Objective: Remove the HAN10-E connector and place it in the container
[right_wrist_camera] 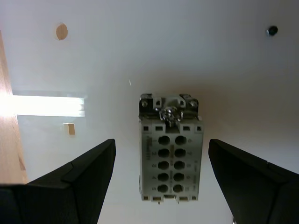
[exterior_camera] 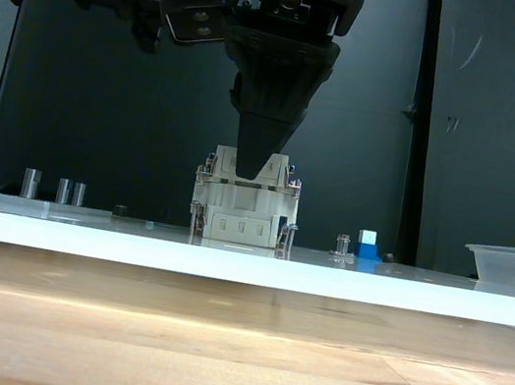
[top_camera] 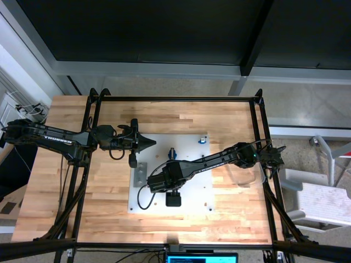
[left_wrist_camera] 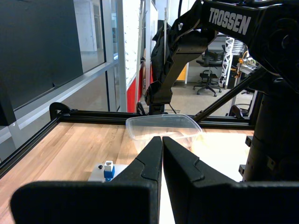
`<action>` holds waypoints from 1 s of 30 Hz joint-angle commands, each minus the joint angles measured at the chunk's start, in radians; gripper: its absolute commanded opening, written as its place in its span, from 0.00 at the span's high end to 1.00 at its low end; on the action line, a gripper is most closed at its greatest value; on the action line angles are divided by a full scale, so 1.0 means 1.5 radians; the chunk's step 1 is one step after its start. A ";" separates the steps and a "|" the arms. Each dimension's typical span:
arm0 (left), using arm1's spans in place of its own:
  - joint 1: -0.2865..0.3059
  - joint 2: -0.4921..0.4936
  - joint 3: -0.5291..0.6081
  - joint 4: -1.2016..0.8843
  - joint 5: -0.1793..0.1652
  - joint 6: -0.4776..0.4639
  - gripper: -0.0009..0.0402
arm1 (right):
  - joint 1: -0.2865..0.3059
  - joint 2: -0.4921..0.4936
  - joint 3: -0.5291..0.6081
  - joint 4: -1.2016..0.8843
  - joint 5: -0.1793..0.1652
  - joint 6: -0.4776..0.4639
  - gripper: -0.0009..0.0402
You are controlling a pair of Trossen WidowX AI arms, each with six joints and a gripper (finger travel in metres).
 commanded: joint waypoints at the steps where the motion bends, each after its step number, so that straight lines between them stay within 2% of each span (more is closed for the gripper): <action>1: 0.000 0.000 0.000 0.000 0.000 0.000 0.98 | 0.000 -0.001 -0.001 0.000 0.000 -0.002 0.30; 7: 0.000 0.000 0.000 0.000 0.000 0.000 0.98 | 0.000 -0.001 -0.001 0.001 0.000 -0.007 0.32; 19: 0.000 0.000 0.000 0.000 0.000 0.000 0.98 | -0.001 -0.001 -0.003 0.002 0.002 -0.014 0.58; 30: 0.000 0.000 0.000 0.000 0.000 0.000 0.98 | -0.001 -0.001 -0.004 0.001 0.002 -0.014 0.76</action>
